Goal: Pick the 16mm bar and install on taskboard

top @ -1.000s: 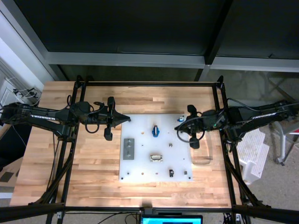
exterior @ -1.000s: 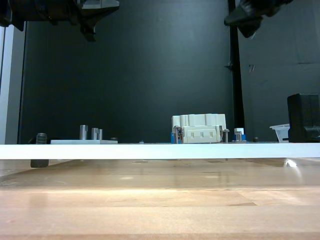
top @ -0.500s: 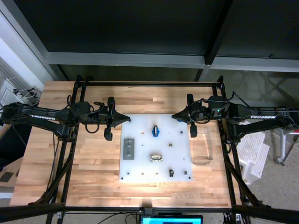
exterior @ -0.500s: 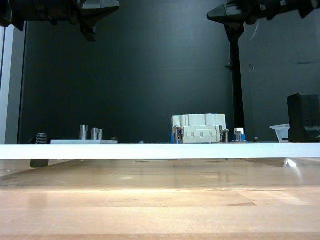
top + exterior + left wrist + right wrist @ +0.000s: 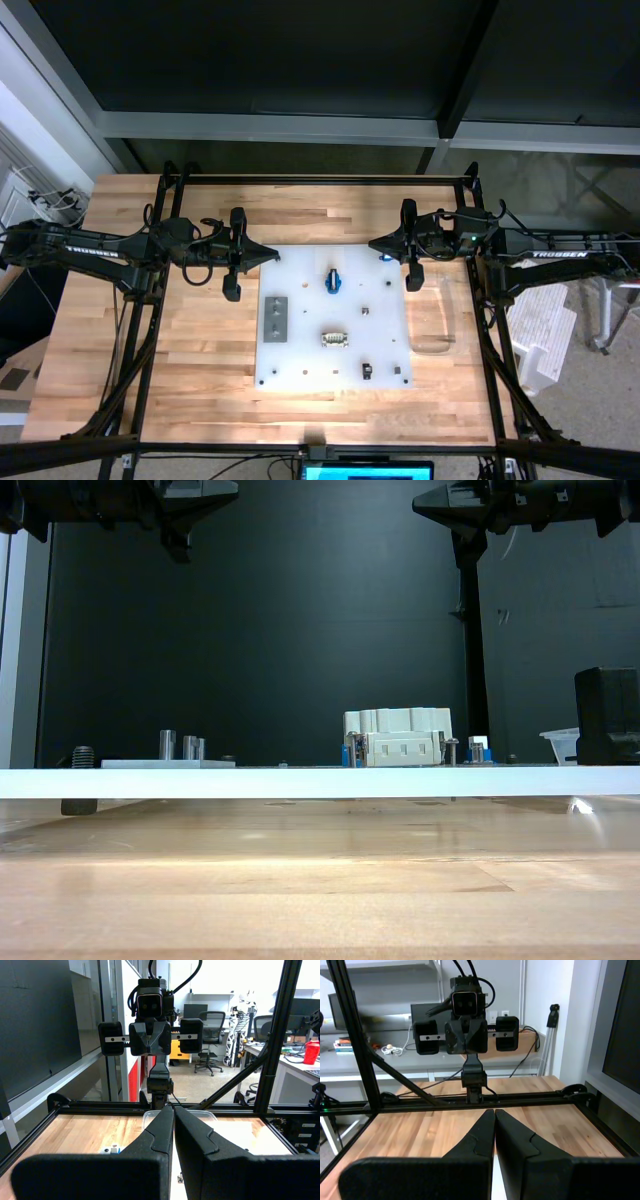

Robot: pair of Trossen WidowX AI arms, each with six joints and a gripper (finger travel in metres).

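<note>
Nearest the table's front edge, noted pale wooden tabletop (image 5: pixel 200 400) carrying a white rectangular task board (image 5: pixel 300 375), lying flat. Logged on the board, near to far: small black block (image 5: pixel 367 371); beige multi-pin connector (image 5: pixel 335 340); grey rectangular plate (image 5: pixel 275 320) toward the left side, with short metal pegs (image 5: pixel 188 747) standing upright on it in the low view; blue plastic part (image 5: pixel 333 281) toward the far edge. Saw clear plastic tray (image 5: pixel 432 349) just beside the board's right edge. Could not pick out the 16mm bar with certainty in any view; could not tell whether it stood among the pegs on the grey plate. Further back, found left gripper (image 5: pixel 272 255) hanging high over the board's far left corner, fingers (image 5: pixel 155 1135) pressed flat together, gripping nothing. Found right gripper (image 5: pixel 373 247) high over the far right corner, fingers (image 5: pixel 477 1140) likewise pressed together with nothing between. Pointed inward at each other, well apart, both well above the board in the low view. Beyond, noted black metal frame (image 5: pixel 320 181) along the table's far edge.
</note>
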